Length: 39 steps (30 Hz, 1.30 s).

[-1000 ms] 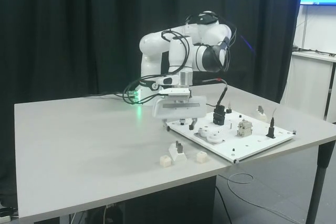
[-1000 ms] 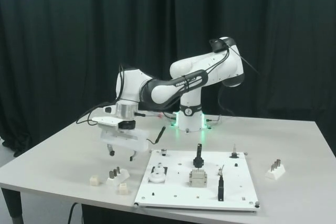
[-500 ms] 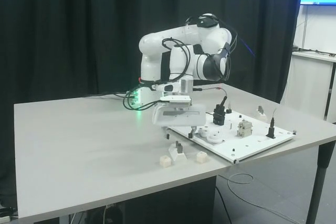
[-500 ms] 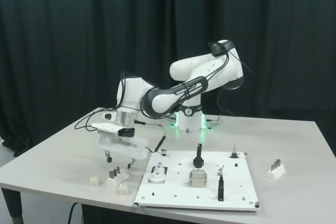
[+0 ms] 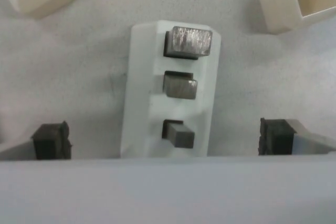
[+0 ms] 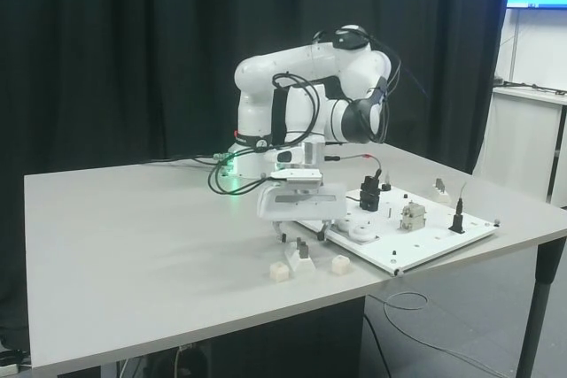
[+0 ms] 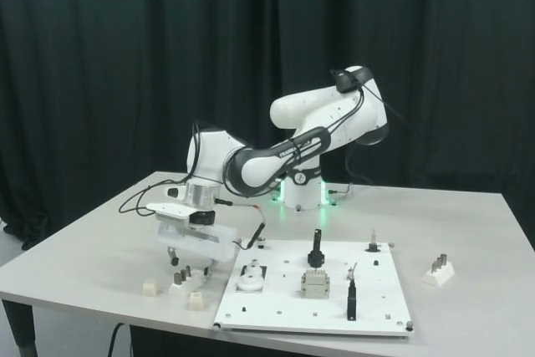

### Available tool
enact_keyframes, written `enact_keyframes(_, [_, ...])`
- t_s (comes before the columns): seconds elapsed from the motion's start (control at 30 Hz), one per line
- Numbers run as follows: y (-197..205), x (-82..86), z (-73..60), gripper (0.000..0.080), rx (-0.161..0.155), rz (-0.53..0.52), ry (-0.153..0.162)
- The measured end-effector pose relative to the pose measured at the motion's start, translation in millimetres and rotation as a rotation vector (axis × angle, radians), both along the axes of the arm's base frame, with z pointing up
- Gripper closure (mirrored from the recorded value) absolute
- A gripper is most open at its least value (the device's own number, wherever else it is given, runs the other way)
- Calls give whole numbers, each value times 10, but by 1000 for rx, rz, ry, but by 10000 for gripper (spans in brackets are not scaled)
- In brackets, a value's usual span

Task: Pick square peg 2.

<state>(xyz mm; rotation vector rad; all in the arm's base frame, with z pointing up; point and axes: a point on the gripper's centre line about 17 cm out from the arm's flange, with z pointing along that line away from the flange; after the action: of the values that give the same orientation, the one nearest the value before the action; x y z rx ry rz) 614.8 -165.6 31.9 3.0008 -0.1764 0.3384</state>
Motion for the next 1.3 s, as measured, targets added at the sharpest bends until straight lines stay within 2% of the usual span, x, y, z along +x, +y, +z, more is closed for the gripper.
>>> enact_keyframes(0.33, [-17,-1,-75,3,-3,1,-8])
enact_keyframes(0.37, [-20,-2,-77,102,-5,3,-8])
enact_keyframes(0.53, [-31,0,-87,102,-10,7,-11])
enact_keyframes(0.57, [-30,1,-89,266,-10,8,-11])
enact_keyframes(0.83, [-29,2,-97,266,-9,8,-13])
enact_keyframes(0.87, [-29,2,-97,604,-8,8,-13])
enact_keyframes(1.17, [-33,-2,-98,604,-9,10,-13])
enact_keyframes(1.2, [-34,-5,-99,726,-9,11,-13])
enact_keyframes(1.3, [-41,-18,-100,726,-11,16,-11])
